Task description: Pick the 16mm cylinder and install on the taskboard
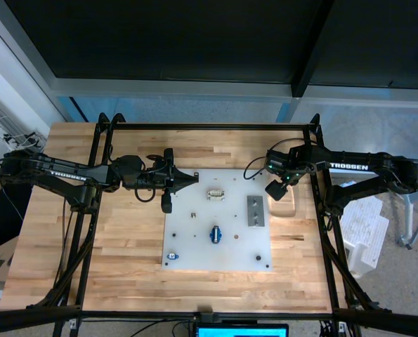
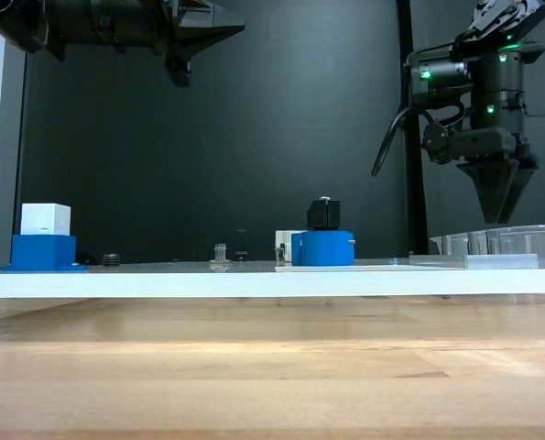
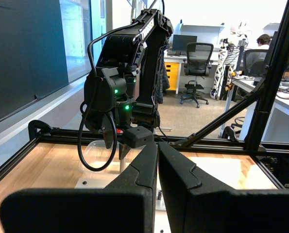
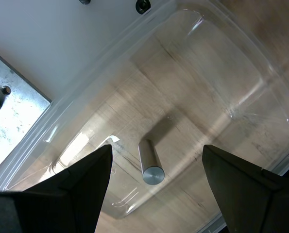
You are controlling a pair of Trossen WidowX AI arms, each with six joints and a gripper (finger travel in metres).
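The large white square taskboard carries no peg yet, so I'd say this is the pick and not the install. Just beside the board, under the right gripper, sits a shallow clear plastic tray. The only thing in it is the 16mm cylinder, a short silver-grey metal peg lying on its side on the tray floor. It lies below the gap between the right fingers, which are spread wide with room to spare on both sides. Seen from table height, their tips hang above the tray's rim, touching nothing. To my eye the next move calls for a straight drop into the tray and a squeeze across the peg's round sides, taking care it doesn't roll. The left gripper hangs high over the board's far left corner, its fingers drawn narrow together and holding nothing.
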